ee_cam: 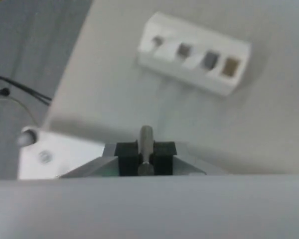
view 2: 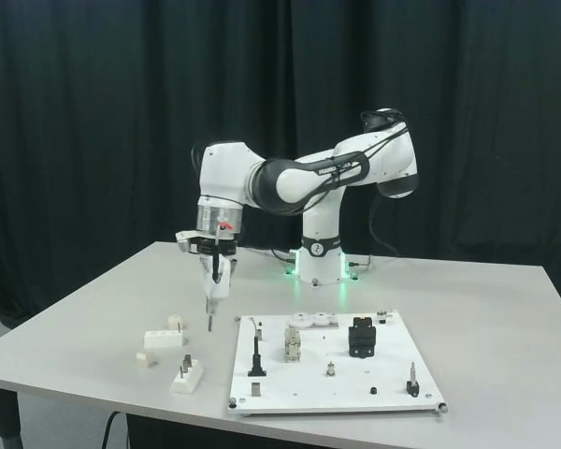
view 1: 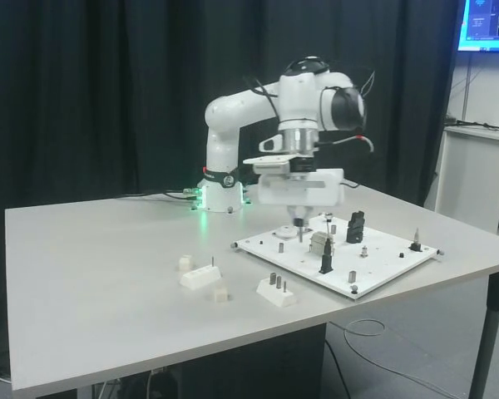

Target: Insert round peg 2.

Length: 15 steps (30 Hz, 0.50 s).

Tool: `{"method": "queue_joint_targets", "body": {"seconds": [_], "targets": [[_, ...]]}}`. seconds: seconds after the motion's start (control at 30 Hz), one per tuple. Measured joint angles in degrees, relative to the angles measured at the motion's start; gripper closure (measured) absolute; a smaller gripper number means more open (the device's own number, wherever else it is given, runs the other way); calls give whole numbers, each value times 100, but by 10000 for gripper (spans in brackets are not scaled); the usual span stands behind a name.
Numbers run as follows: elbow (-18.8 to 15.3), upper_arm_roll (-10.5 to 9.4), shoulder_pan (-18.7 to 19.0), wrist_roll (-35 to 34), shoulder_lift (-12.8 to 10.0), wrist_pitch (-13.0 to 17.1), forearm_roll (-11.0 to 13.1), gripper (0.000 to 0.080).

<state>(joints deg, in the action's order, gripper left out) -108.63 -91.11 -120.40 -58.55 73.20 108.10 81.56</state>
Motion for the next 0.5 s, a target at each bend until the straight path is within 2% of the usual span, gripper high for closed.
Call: {"method": "queue_joint_targets", "body": {"seconds": [0.5], "targets": [[765, -300, 23, -1102, 6, -10, -2, 743]]}}
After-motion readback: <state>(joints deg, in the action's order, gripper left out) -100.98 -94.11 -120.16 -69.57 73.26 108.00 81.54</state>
